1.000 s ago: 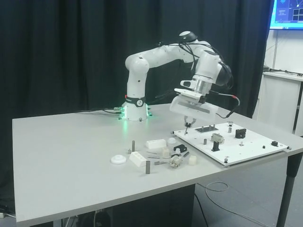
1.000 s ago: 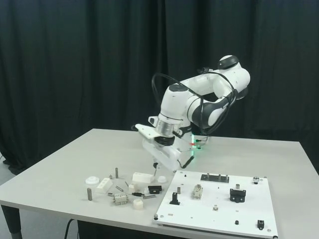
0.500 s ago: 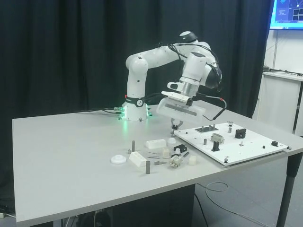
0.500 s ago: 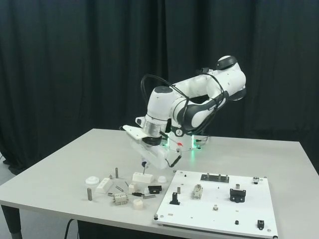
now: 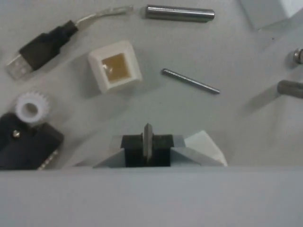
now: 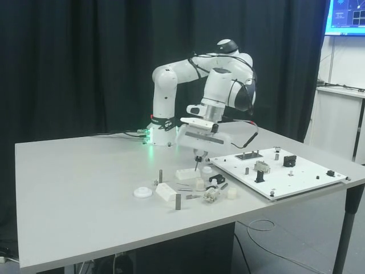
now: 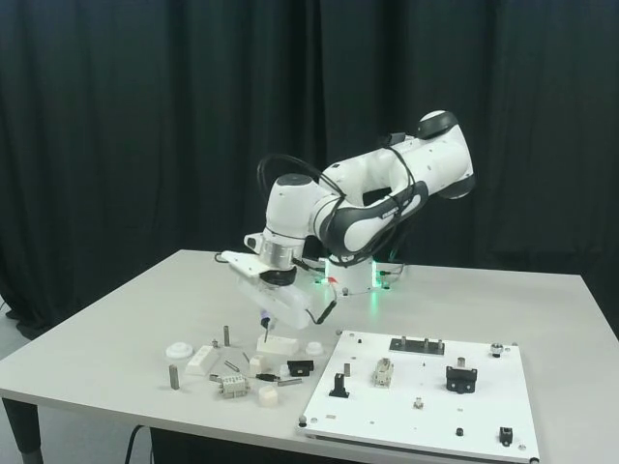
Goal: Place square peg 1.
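My gripper point(image 6: 197, 166) point(image 7: 262, 323) hangs a little above the loose parts on the table, to the side of the white board point(image 6: 302, 176) point(image 7: 387, 411). In the wrist view my gripper point(image 5: 147, 142) is shut, with nothing visibly held. Two grey pegs stand upright among the parts: a short one point(image 6: 178, 201) point(image 7: 174, 375) near the table's front and a thinner one point(image 6: 160, 174) point(image 7: 226, 334) behind it. I cannot tell which is square peg 1. Below the fingers lie a white block point(image 5: 204, 145), a white square cap point(image 5: 115, 66) and a thin pin point(image 5: 190, 81).
A grey metal cylinder point(image 5: 180, 13), a black USB plug point(image 5: 42, 47), a small white gear point(image 5: 29, 106) and a black connector point(image 5: 26, 149) lie around the gripper. A white disc point(image 6: 142, 193) and a white block point(image 6: 166, 192) sit nearer the table's middle. The board carries several mounted parts.
The arm has swung from above the board's near corner across to the pile of loose parts and come lower. The parts on the table have not moved.
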